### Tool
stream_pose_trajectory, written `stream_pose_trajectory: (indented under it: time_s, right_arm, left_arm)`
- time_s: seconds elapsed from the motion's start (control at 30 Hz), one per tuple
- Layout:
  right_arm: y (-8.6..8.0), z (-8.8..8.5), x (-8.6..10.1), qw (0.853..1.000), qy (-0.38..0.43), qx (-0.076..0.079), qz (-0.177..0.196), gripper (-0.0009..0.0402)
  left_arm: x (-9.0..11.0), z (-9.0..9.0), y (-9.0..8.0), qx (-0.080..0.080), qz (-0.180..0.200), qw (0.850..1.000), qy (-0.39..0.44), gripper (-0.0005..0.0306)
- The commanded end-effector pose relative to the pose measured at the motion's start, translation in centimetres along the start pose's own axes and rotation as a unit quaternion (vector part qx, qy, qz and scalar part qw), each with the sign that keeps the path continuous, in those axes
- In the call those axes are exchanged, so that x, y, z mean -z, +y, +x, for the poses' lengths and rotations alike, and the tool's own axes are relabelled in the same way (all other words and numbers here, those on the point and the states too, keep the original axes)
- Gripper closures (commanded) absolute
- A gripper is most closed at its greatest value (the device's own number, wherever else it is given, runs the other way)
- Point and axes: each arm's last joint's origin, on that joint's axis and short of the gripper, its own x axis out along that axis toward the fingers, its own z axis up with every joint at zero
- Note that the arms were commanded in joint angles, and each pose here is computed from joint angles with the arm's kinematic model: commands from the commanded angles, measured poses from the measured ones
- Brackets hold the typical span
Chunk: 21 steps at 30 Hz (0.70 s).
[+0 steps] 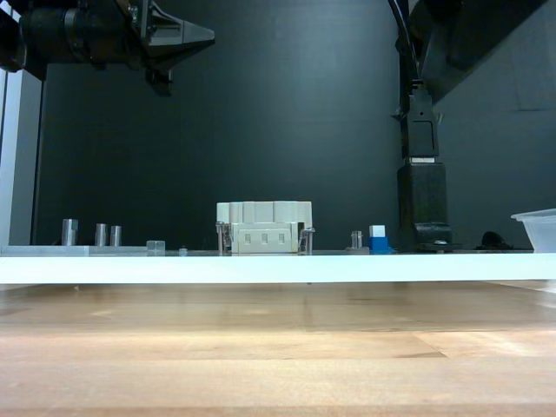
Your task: Remove the USB connector from the USB hub and place in the container
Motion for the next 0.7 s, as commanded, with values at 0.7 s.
stream_pose_trajectory:
  time_s: [0.7]
  right_arm:
    - [0.3,2.2,-0.2,1.0,-0.013,0.011,0.01,0.0305]
  left_arm:
    - [0.0,0.0,0.0,0.0,0.0,1.0,0.0,0.03]
